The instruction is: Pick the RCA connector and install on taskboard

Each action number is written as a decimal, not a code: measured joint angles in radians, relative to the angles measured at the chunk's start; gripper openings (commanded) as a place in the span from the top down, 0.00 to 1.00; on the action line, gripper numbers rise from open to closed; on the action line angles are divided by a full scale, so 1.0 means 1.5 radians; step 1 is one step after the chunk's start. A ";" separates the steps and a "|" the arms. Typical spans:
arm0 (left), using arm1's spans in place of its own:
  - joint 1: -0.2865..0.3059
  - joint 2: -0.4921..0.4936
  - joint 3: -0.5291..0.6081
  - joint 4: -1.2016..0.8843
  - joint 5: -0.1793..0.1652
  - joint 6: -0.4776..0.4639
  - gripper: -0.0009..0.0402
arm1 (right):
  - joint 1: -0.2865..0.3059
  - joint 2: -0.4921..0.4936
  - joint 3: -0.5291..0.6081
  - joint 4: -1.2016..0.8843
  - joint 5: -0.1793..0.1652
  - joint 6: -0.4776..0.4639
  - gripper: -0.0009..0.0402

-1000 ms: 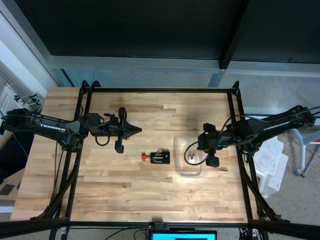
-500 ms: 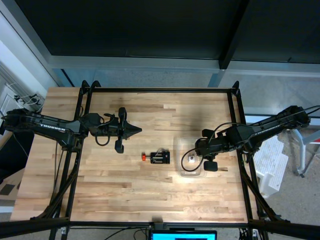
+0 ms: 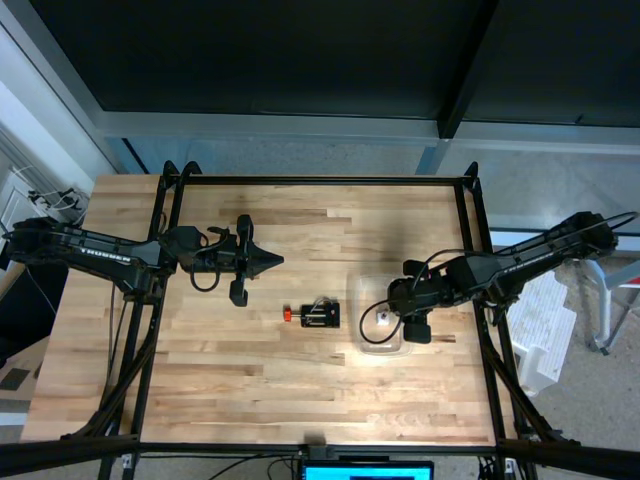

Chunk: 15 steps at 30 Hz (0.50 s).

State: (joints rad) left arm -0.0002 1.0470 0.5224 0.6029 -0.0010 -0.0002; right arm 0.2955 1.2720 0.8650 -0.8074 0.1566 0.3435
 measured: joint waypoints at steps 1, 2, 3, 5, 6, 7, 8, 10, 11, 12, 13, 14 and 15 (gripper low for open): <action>0.000 0.000 0.000 0.000 0.000 0.000 0.98 | 0.000 0.005 -0.003 0.009 0.000 0.000 0.57; 0.000 0.000 0.000 0.000 0.000 0.000 0.98 | 0.000 0.011 -0.005 0.016 0.000 0.000 0.57; 0.000 0.000 0.000 0.000 0.000 0.000 0.98 | 0.000 0.017 -0.006 0.022 0.000 0.000 0.57; 0.000 0.000 0.000 0.000 0.000 0.000 0.98 | 0.000 0.027 -0.009 0.039 0.000 0.000 0.57; 0.000 0.000 0.000 0.000 0.000 0.000 0.98 | 0.000 0.033 -0.011 0.045 0.000 0.000 0.57; 0.000 0.000 0.000 0.000 0.000 0.000 0.98 | 0.000 0.038 -0.012 0.051 -0.001 -0.001 0.57; 0.000 0.000 0.000 0.000 0.000 0.000 0.98 | 0.000 0.043 -0.014 0.060 -0.002 -0.001 0.57; 0.000 0.000 0.000 0.000 0.000 0.000 0.98 | 0.000 0.051 -0.017 0.071 -0.007 -0.001 0.57; 0.000 0.000 0.000 0.000 0.000 0.000 0.98 | 0.000 0.054 -0.019 0.078 -0.007 -0.001 0.57; 0.000 0.000 0.000 0.000 0.000 0.000 0.98 | 0.000 0.057 -0.020 0.082 -0.007 -0.002 0.57; 0.000 0.000 0.000 0.000 0.000 0.000 0.98 | -0.001 0.061 -0.021 0.084 -0.008 -0.004 0.57; 0.000 0.000 0.000 0.000 0.000 0.000 0.98 | -0.001 0.065 -0.021 0.086 -0.009 -0.006 0.57; 0.000 0.000 0.000 0.000 0.000 0.000 0.98 | -0.001 0.069 -0.021 0.090 -0.010 -0.008 0.57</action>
